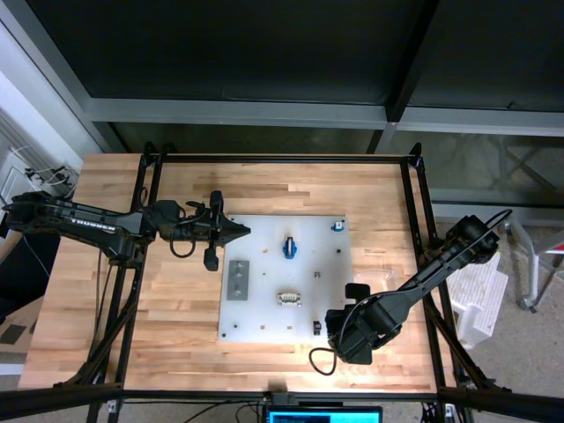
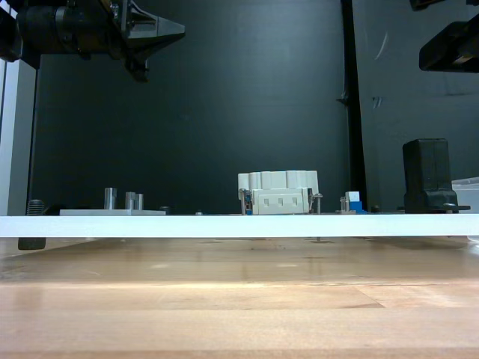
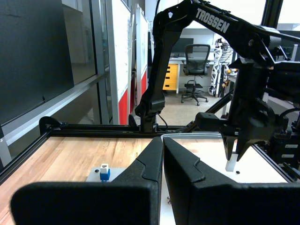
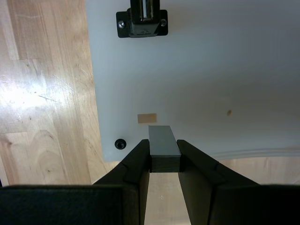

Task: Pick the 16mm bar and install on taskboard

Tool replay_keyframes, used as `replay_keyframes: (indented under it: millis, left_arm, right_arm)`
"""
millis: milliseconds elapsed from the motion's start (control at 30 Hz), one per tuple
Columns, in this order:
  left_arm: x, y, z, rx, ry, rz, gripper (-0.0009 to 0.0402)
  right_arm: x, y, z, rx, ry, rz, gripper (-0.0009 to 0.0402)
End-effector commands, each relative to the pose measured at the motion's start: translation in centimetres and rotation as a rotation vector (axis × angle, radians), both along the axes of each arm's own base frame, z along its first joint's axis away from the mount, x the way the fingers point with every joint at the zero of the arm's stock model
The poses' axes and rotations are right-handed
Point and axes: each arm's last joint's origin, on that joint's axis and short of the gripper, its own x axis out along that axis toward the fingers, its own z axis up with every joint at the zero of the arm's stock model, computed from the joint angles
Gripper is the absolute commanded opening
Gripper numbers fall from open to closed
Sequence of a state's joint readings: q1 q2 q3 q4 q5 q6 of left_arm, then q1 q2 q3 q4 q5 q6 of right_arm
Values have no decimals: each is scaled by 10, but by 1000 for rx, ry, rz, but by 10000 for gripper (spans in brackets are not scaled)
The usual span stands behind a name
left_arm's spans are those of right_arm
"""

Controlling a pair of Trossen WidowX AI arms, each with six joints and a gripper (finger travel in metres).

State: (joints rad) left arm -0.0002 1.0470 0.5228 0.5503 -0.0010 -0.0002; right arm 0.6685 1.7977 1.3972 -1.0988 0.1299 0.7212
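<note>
The right hand (image 4: 165, 160), clamped on the bar (image 4: 164, 140) above the board's (image 4: 211, 70) near-right corner, should square it over the slot (image 4: 147, 118) before lowering, while the left hand (image 3: 162, 146) hangs closed over the far-left corner.

I note a pale wooden plank table top (image 1: 264, 185) bounded by a black metal frame (image 1: 282, 158). In the high view, upper part: dark wall panels (image 1: 229, 53) above a grey steel beam (image 1: 238, 113). The left wrist view shows a black office chair (image 3: 194, 52) on a brightly lit grey floor (image 3: 187, 110).
</note>
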Motion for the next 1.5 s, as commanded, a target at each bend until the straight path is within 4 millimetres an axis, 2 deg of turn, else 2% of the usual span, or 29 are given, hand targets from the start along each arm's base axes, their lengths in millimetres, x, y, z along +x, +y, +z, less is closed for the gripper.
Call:
replay_keyframes:
  millis: [33,1500]
  left_arm:
    - [0,0,0,0,0,0,0]
    - [0,0,0,0,0,0,0]
  right_arm:
    - [1,1,-4,-2,2,2,2]
    - [3,2,-15,24,-5,20,2]
